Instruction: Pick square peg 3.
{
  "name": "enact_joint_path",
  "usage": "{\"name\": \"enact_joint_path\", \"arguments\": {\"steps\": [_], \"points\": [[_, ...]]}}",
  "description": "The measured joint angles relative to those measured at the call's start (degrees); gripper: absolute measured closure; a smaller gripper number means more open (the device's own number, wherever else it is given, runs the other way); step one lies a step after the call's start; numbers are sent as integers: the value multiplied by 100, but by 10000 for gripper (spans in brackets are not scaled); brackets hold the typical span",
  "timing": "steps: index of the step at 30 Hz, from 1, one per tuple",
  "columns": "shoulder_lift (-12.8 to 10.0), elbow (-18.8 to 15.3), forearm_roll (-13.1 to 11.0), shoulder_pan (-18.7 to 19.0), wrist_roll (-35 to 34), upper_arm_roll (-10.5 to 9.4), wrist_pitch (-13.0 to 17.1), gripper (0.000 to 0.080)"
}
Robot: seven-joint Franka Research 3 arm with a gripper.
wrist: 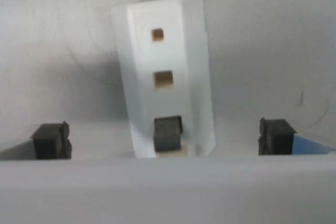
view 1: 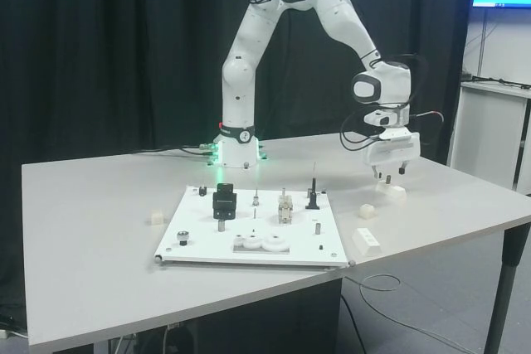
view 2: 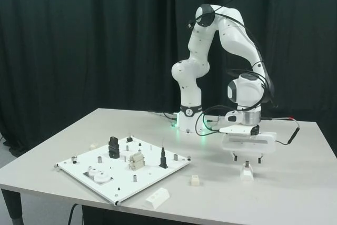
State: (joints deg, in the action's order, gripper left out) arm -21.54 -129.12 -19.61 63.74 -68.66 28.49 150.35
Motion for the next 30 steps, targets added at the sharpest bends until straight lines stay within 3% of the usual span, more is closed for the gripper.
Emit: {"name": "enact_joint_path", "arguments": {"steps": [14,29,30], "points": [[-203,8,-34,-19,0,-36,191,3],[-205,11,-37,-12,0,-102,166,3],[-204,11,-37,-12,0,-103,160,286]]}}
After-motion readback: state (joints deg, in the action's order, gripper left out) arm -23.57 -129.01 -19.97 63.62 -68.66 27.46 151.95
